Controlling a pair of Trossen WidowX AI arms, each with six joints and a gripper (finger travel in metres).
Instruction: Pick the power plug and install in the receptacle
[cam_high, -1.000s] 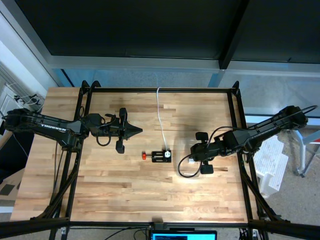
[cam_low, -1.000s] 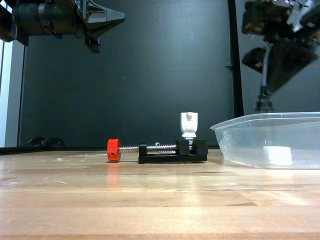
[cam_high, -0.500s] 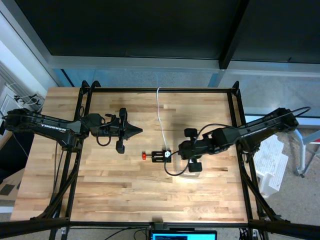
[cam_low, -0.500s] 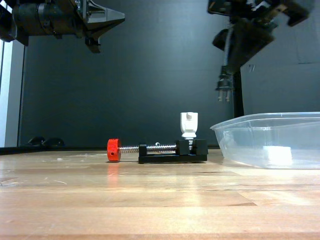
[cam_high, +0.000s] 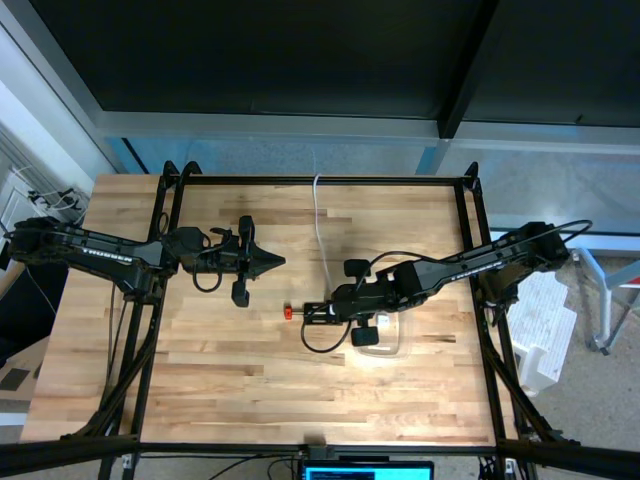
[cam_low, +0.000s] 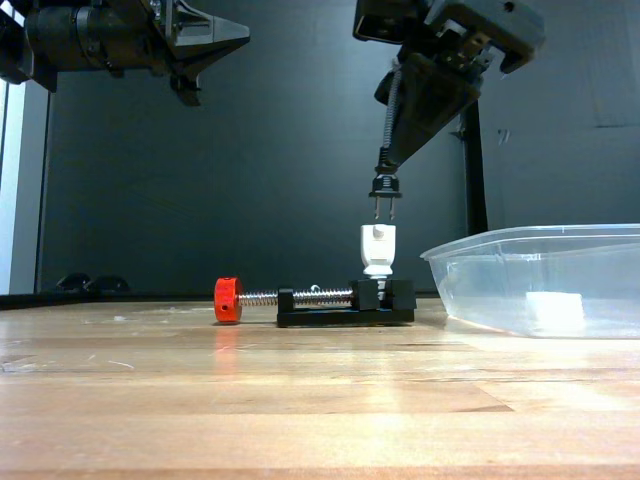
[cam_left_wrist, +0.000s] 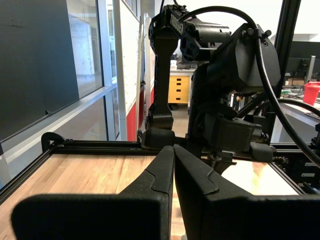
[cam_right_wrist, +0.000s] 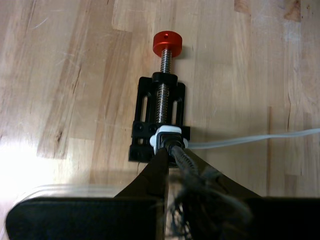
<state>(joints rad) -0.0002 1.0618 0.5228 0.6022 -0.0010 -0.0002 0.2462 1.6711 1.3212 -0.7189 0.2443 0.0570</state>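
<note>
The power plug (cam_low: 384, 188), small and black with its prongs pointing down, hangs just above the white receptacle (cam_low: 377, 246). My right gripper (cam_low: 393, 158) is shut on the plug's ribbed neck and stands directly over the black clamp (cam_low: 345, 303) with the red-orange knob (cam_low: 227, 299). In the right wrist view the plug (cam_right_wrist: 173, 149) covers most of the receptacle (cam_right_wrist: 169, 131), with the clamp (cam_right_wrist: 159, 117) beyond it. From above, the right gripper (cam_high: 338, 304) hides the socket, while the knob (cam_high: 288, 312) shows. My left gripper (cam_high: 276, 262) hovers high at the left, shut and holding nothing.
A clear plastic tray (cam_low: 470, 270) holding a white-grey block (cam_low: 555, 311) sits right of the clamp. The thin white cord (cam_high: 322, 235) runs from the clamp to the table's far edge. The plug's black cable (cam_high: 312, 346) loops near the tray (cam_high: 392, 345). A black frame (cam_high: 320, 180) rims the table.
My right arm has swung left from over the tray, carrying the plug, and lowered it until its prongs hang right over the receptacle. The left arm has not moved.
</note>
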